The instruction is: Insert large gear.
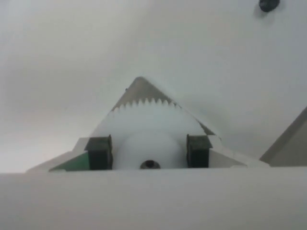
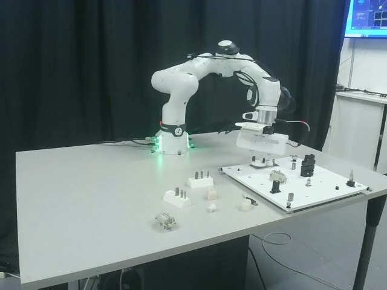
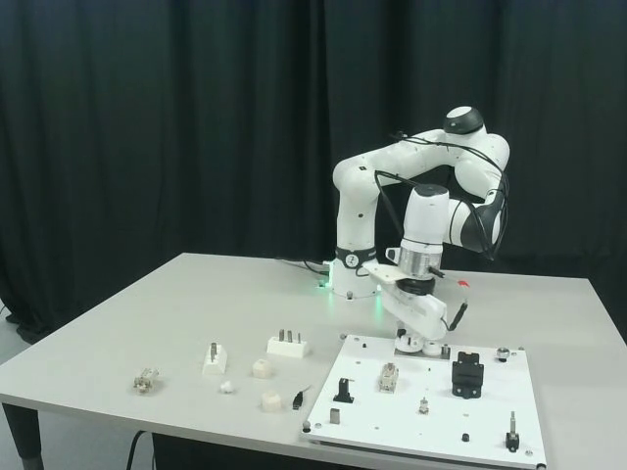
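Observation:
In the wrist view the large white gear [image 1: 149, 117] lies flat between my two black fingertips [image 1: 100, 153], which press on its round raised hub from either side. Its toothed rim shows beyond the hub, and a dark hole sits at the hub's centre. My gripper [image 1: 149, 152] is shut on the gear. In the room views the gripper [image 2: 261, 158] [image 3: 421, 338] hangs low over the far corner of the white assembly board [image 2: 320, 192] [image 3: 431, 433], the corner nearest the robot's base. Whether the gear touches the board cannot be told.
The board carries black fixtures [image 2: 308, 165] [image 3: 466, 375], small pegs and a metal part [image 3: 389, 377]. On the grey table beside it stand two white peg holders [image 2: 201, 179] [image 2: 177, 197], small white parts [image 2: 212, 193] and a metal piece [image 2: 164, 221]. A black screw [image 1: 268, 5] marks the board.

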{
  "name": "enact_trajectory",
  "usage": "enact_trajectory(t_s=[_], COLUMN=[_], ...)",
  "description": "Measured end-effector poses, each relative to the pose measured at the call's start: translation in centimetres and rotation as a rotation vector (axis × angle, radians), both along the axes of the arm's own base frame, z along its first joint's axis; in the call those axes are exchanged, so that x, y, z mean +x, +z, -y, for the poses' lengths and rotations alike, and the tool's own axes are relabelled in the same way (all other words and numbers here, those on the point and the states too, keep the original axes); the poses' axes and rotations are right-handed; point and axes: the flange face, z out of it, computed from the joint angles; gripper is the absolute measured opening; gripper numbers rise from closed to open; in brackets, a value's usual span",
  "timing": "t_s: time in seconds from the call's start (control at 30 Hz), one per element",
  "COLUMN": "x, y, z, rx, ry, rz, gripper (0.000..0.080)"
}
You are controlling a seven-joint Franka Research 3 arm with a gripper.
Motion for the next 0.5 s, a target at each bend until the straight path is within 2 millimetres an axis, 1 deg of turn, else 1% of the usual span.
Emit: enact_trajectory(t_s=[0.17, 0.3, 0.4, 0.5], x=[0.03, 0.03, 0.02, 0.03], y=[-0.01, -0.02, -0.02, -0.06], z=[0.02, 0.05, 0.15, 0.25], rx=[0.001, 0.003, 0.009, 0.015], ry=[0.053, 0.053, 0.028, -0.034], rz=[-0.005, -0.004, -0.002, 0.002], gripper=[0.0333, 0.0333, 0.0333, 0.0333])
